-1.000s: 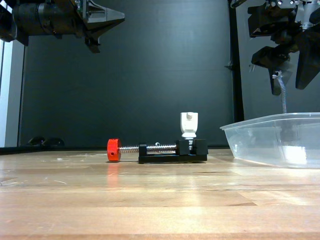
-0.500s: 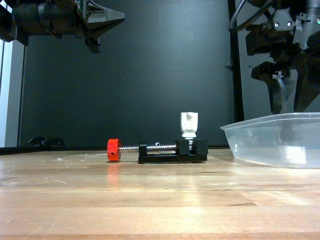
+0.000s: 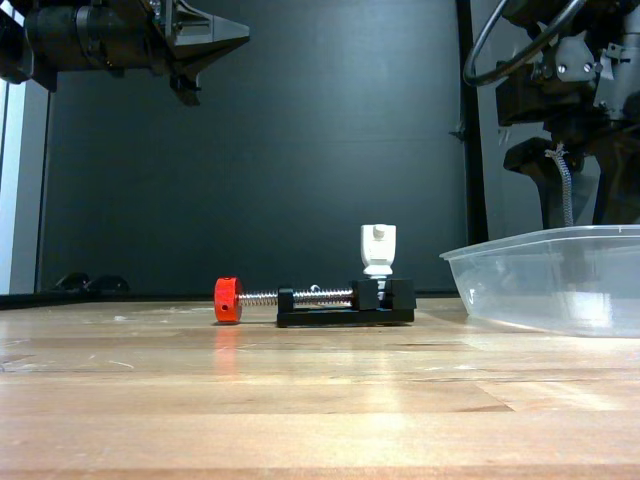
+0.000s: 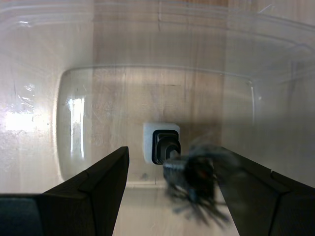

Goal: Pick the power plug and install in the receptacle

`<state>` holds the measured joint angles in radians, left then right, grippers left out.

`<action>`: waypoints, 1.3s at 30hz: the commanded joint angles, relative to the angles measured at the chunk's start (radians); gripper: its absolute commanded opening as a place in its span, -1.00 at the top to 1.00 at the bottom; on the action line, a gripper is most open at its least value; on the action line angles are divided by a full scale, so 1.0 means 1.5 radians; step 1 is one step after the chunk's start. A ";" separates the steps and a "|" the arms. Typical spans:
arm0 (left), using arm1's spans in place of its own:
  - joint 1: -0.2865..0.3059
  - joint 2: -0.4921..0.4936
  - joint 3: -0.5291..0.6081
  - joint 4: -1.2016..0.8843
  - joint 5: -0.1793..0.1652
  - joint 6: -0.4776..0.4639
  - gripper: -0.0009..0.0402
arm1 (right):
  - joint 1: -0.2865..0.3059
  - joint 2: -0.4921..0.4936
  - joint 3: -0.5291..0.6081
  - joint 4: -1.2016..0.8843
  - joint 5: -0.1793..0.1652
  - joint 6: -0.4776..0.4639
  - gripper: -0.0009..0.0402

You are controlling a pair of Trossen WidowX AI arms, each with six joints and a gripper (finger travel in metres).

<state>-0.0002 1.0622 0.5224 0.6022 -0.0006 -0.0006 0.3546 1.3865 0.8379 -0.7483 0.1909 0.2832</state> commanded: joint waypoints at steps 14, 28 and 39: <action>0.000 0.000 0.000 0.000 0.000 0.000 0.96 | 0.002 0.000 -0.030 0.049 0.002 -0.002 0.21; 0.000 0.000 0.000 0.000 0.000 0.000 0.96 | 0.002 -0.004 -0.030 0.048 0.018 0.000 0.91; 0.000 0.000 0.000 0.000 0.000 0.000 0.96 | 0.002 -0.030 -0.030 0.042 0.018 -0.002 0.96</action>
<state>-0.0002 1.0622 0.5228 0.6022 -0.0010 -0.0002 0.3580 1.3491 0.7929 -0.6827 0.2173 0.2817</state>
